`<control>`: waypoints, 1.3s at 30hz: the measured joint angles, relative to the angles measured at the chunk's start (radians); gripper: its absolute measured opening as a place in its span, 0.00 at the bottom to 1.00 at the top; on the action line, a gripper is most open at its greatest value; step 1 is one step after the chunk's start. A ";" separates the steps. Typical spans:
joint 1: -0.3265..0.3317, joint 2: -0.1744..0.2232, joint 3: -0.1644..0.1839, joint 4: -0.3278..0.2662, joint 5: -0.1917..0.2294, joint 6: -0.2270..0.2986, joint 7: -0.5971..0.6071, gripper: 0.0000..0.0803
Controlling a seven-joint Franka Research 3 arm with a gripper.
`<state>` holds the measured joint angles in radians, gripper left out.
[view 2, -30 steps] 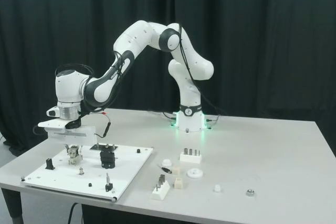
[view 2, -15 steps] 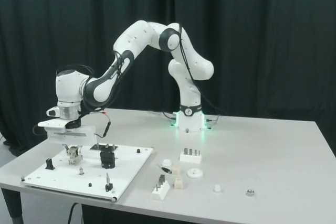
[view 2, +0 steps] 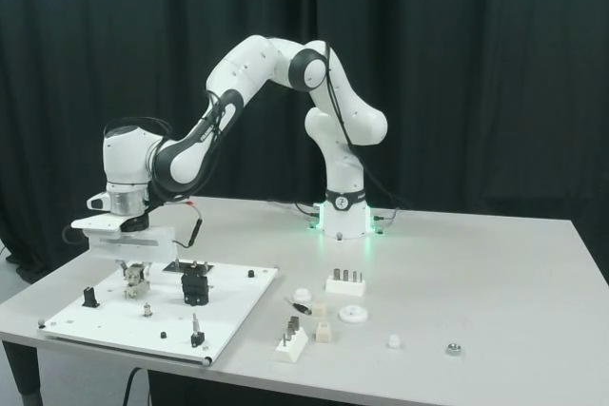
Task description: Insert waterproof.
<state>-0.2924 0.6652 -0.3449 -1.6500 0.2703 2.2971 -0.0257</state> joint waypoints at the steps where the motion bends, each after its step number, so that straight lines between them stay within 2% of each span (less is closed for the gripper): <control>1: 0.000 -0.001 0.000 -0.003 0.000 0.000 0.000 0.39; 10: 0.001 -0.010 0.000 -0.020 0.023 0.017 0.000 0.39; 17: 0.005 -0.015 0.000 -0.037 0.035 0.053 0.001 0.39; 25: 0.011 -0.024 0.000 -0.057 0.036 0.089 0.003 0.39; 39: 0.014 -0.032 -0.005 -0.074 0.036 0.102 0.015 0.39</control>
<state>-0.2789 0.6334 -0.3504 -1.7243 0.3063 2.3994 -0.0109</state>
